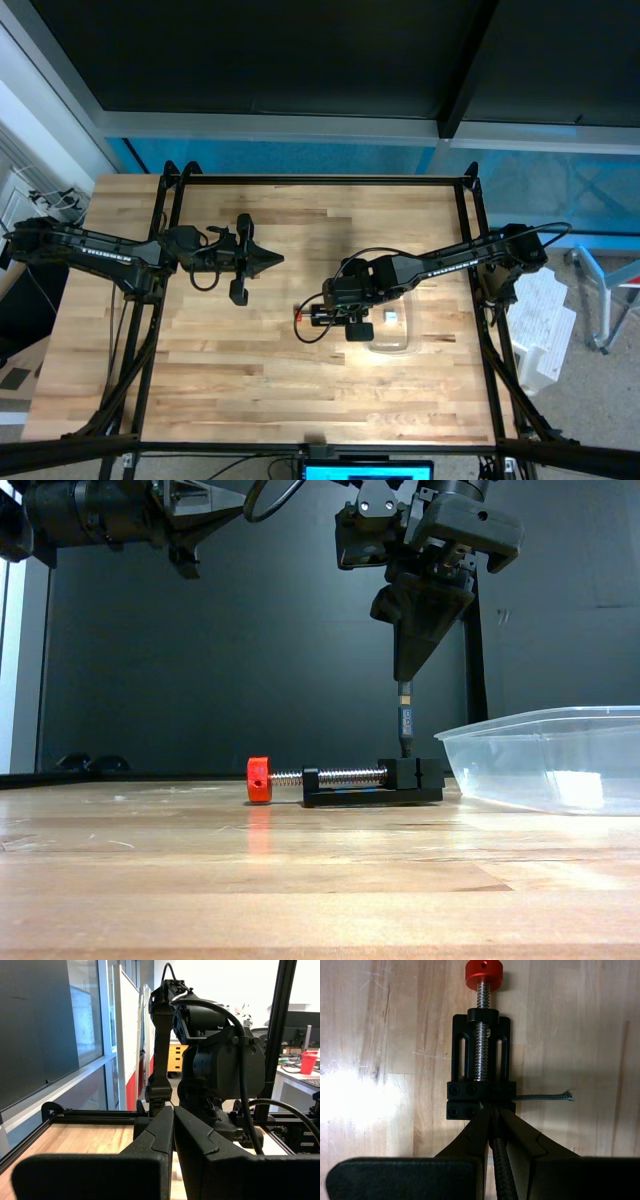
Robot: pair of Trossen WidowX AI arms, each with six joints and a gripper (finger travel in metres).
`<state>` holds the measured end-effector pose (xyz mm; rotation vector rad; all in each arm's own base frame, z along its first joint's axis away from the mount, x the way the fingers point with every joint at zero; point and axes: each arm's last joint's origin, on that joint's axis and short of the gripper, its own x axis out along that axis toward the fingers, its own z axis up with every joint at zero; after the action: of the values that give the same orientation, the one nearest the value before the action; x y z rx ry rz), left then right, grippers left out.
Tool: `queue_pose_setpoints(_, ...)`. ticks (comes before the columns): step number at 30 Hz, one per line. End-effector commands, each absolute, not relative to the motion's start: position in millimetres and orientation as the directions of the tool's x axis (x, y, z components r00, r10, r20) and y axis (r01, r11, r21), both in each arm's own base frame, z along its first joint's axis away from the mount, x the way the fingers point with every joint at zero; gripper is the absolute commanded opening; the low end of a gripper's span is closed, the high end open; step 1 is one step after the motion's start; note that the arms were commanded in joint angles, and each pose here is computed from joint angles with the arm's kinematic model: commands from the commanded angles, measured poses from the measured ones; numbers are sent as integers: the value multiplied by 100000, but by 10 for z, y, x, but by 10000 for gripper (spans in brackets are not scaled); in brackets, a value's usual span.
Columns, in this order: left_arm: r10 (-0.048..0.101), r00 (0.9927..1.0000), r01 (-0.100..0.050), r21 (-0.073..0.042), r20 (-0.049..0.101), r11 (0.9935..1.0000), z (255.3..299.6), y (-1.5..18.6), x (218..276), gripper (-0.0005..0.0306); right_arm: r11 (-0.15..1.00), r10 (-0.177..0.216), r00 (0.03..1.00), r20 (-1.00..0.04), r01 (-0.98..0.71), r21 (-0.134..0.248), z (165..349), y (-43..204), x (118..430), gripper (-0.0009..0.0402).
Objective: Pick the usb-c connector and install on the hub
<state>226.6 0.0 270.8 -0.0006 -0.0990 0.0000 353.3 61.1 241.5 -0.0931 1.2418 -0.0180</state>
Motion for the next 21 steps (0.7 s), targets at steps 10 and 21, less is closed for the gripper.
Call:
queue_pose_setpoints(10,38,99510,-36,-21,9883,100000,2707,0,2267,0,99761,-5501,32429,-94436,-2179,-6559,2420,613,3532,0)
queue_pose_setpoints(21,0,99510,2,-21,9883,100000,2707,0,2267,0,99792,-5507,32394,-94447,-1388,-6295,2414,613,3531,0)
